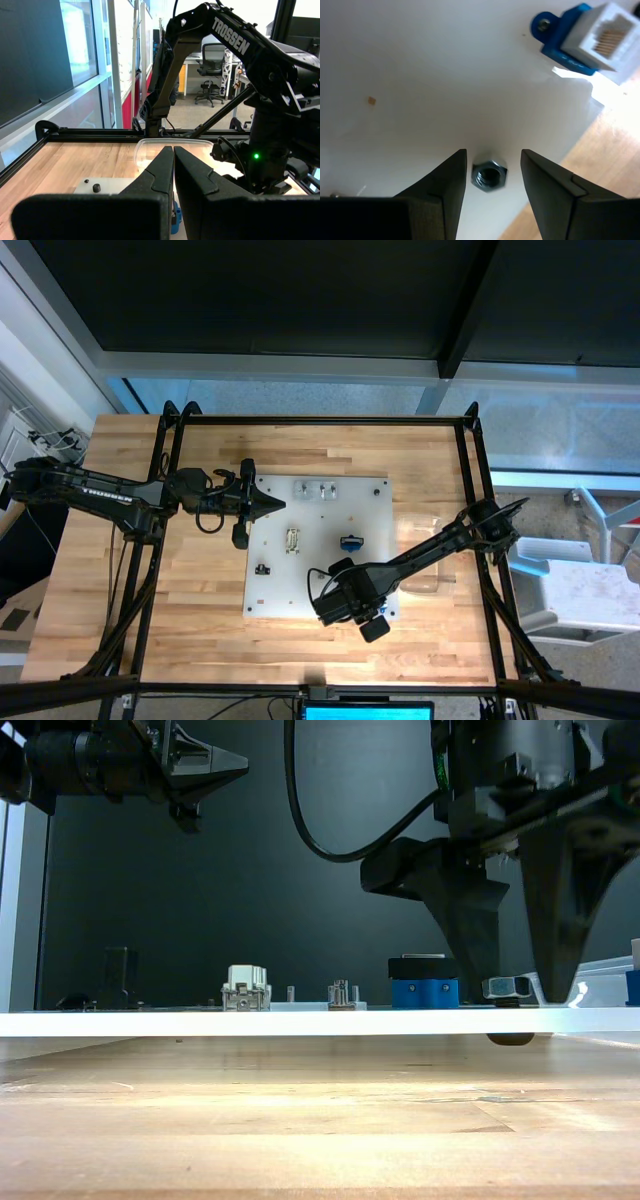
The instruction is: Pick the M12 fastener and fasten on the M12 threads
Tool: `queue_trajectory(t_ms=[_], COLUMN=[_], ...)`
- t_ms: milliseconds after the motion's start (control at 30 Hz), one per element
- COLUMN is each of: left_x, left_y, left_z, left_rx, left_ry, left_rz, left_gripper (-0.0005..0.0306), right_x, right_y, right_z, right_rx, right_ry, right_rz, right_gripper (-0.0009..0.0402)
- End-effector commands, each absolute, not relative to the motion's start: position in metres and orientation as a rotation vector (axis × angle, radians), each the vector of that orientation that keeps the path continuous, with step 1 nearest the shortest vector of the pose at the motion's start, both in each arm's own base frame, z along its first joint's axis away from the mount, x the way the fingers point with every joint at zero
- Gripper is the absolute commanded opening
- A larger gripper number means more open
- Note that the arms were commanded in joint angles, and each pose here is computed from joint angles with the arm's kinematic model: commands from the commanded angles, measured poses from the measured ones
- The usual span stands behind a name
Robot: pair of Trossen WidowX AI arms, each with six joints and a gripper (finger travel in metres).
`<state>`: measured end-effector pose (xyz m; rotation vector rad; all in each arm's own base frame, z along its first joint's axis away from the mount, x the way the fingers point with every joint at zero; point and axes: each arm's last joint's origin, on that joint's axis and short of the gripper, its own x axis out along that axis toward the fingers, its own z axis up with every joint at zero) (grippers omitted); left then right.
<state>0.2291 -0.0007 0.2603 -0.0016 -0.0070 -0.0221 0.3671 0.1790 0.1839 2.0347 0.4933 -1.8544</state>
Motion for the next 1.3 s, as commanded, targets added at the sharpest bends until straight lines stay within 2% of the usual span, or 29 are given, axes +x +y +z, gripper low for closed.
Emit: queue_trajectory(t_ms=[33, 267, 367, 500, 733, 1200, 1300], left_x=[0.2292, 0.2292, 0.2292, 0.2292, 0.2292, 0.2292, 0.2292], left_y=[-0.0006, -0.0006, -0.0007, -0.0006, -0.0007, -0.0007, -0.0007], left_z=[0.2604, 0.2604, 0.2604, 0.2604, 0.2604, 0.2604, 0.2604], left_rx=[-0.002, -0.002, -0.002, -0.002, -0.002, -0.002, -0.002], left_ry=[-0.007, -0.007, -0.007, -0.007, -0.007, -0.007, -0.007], left_rz=[-0.022, -0.022, -0.022, -0.022, -0.022, -0.022, -0.022], left_gripper=[0.0000, 0.0000, 0.0000, 0.0000, 0.0000, 0.0000, 0.0000], right_x=[0.367, 0.361, 0.358, 0.353, 0.348, 0.348, 0.348], right_y=[0.180, 0.179, 0.177, 0.174, 0.172, 0.173, 0.173], right_z=[0.192, 0.214, 0.225, 0.232, 0.232, 0.232, 0.231], right_rx=[2.065, 2.123, 2.078, 1.900, 1.511, 1.064, 0.910], right_ry=[0.510, 0.540, 0.612, 0.774, 1.044, 1.270, 1.323], right_rz=[-1.833, -1.768, -1.690, -1.540, -1.266, -0.853, -0.721], right_gripper=[0.0163, 0.0156, 0.0151, 0.0148, 0.0148, 0.0150, 0.0149])
